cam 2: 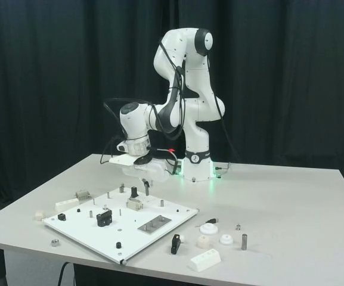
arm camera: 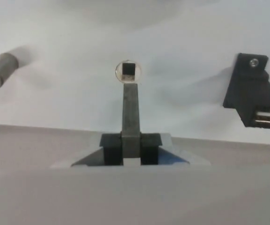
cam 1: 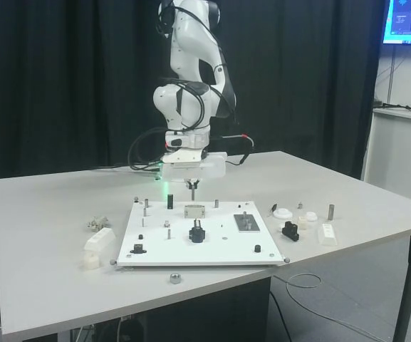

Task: Place square peg 3.

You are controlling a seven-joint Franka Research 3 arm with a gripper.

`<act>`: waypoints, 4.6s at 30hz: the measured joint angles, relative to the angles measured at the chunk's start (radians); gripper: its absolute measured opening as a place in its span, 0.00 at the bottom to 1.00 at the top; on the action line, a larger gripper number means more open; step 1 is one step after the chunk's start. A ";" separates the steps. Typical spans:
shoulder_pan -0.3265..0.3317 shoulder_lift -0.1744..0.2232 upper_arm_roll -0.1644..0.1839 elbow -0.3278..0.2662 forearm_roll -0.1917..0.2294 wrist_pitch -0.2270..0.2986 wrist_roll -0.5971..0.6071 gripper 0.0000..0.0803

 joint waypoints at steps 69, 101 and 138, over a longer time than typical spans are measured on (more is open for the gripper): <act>0.033 -0.076 0.011 0.007 -0.035 -0.027 0.031 0.09; 0.193 -0.129 0.275 0.024 -0.033 0.058 0.137 0.09; 0.252 0.159 0.494 0.146 -0.064 0.169 0.243 0.09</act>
